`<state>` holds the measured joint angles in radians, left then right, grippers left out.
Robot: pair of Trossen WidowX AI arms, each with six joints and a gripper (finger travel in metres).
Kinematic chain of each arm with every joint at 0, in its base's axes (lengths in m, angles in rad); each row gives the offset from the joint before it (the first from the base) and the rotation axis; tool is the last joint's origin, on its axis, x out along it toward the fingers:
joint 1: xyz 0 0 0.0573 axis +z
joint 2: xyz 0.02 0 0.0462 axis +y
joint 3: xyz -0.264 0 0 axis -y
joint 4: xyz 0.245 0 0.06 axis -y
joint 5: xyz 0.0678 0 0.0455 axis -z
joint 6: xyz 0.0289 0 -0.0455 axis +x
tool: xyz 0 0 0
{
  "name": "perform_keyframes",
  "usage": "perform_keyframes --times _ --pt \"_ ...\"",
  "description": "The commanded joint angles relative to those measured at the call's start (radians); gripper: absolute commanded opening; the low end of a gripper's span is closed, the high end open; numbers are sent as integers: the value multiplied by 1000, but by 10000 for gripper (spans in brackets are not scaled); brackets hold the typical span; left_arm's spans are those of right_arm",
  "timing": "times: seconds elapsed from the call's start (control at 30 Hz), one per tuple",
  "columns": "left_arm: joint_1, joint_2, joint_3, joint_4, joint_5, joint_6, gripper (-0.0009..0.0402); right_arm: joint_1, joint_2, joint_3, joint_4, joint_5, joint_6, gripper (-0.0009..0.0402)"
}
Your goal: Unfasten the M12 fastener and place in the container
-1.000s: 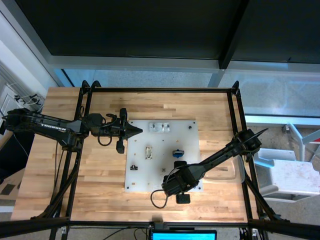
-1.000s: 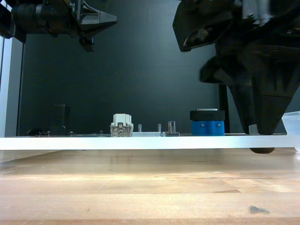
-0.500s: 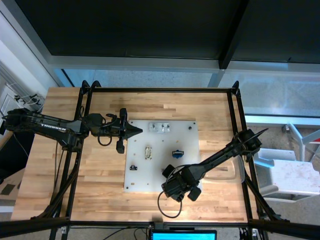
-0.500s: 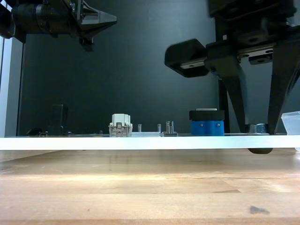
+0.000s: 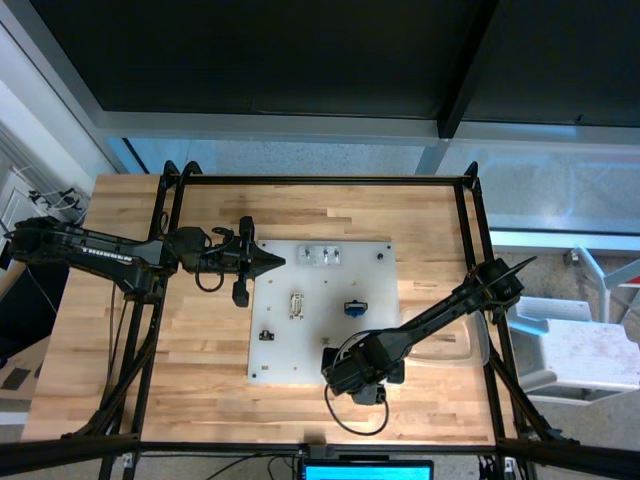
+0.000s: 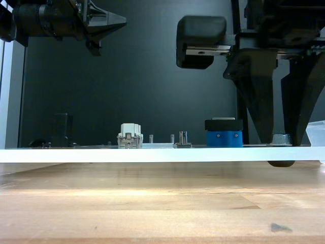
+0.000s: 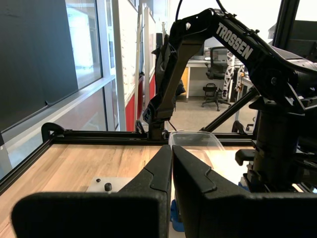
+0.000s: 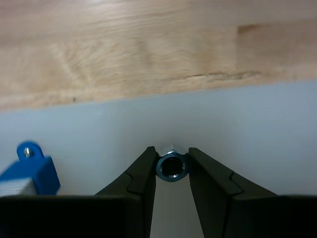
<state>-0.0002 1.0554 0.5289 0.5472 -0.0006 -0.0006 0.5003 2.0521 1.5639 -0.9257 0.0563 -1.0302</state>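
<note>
The small silver M12 nut (image 8: 172, 166) sits low on its stud at the white board's (image 5: 290, 350) near right edge, with no ribs showing. My right gripper (image 8: 172, 159) points straight down and is shut on the nut (image 6: 281, 139), one fingertip on each side. From above, the wrist of the right gripper (image 5: 365, 372) hides nut and stud. The clear container (image 5: 458, 347) lies just right of the board, partly under the right arm, and nothing shows in it. My left gripper (image 5: 272, 262) hangs shut above the board's far left edge, holding nothing.
A blue-and-black part (image 5: 355, 308) stands just beyond the right gripper. A grey connector (image 5: 297, 304) and a silver post (image 6: 184, 137) are mid-board. A black post (image 5: 381, 253) marks the far right corner. The black frame rails (image 5: 480, 260) border the table.
The right wrist has turned about its own axis over the stud, swinging its camera housing round, and its fingers now stand closer on the nut. The left arm has not moved.
</note>
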Motion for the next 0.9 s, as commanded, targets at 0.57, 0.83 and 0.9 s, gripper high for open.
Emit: perform_keyframes --times 0.57,0.83,0.9 --pt "0 0 0 0 0 0 0 -1 -3 0 -8 4 -237 26" --pt "0 0 0 0 0 0 0 0 -9 0 -8 3 -227 105" --pt "0 0 0 0 0 0 0 0 -14 0 -8 4 -227 133"
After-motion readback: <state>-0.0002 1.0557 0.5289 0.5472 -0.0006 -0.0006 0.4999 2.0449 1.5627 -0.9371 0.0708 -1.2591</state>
